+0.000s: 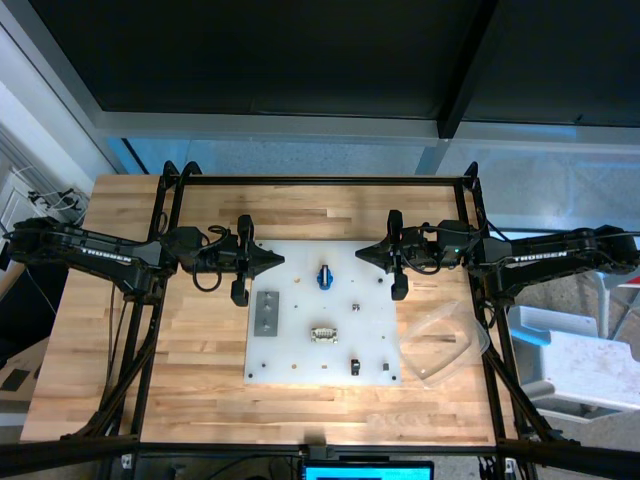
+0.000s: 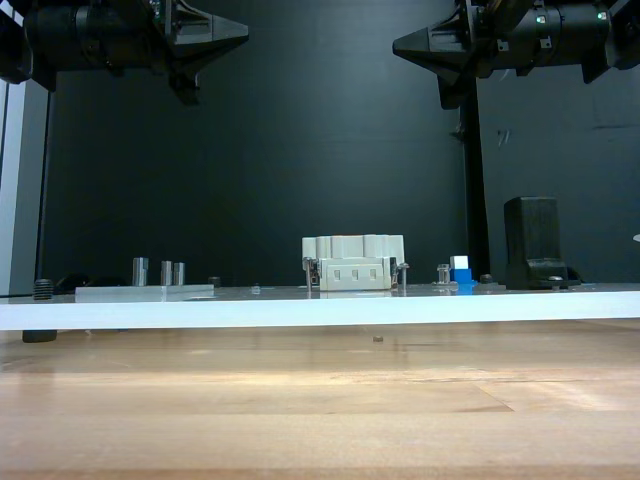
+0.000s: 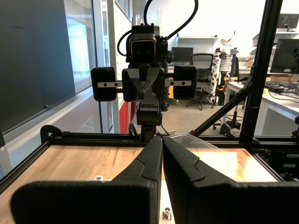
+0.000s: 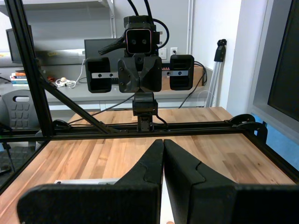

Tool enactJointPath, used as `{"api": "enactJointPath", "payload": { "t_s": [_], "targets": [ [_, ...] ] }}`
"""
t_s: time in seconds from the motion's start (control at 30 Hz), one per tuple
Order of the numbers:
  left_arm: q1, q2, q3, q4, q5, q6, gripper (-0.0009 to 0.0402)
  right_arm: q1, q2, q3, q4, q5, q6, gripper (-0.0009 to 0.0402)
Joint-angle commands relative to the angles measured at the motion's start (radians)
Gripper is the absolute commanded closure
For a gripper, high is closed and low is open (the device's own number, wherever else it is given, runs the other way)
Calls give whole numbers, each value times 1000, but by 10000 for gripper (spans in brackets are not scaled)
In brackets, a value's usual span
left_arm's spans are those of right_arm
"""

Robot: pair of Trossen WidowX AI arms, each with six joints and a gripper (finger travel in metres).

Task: Pick the 16mm bar from the taskboard and place it in the container

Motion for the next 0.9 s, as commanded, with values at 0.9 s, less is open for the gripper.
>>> {"api": "enactJointPath", "payload": {
  "t_s": [0.9],
  "targets": [
    [0,1,0,0,0,0,393,1,0,88,-266,5,8,393]
  ]
}}
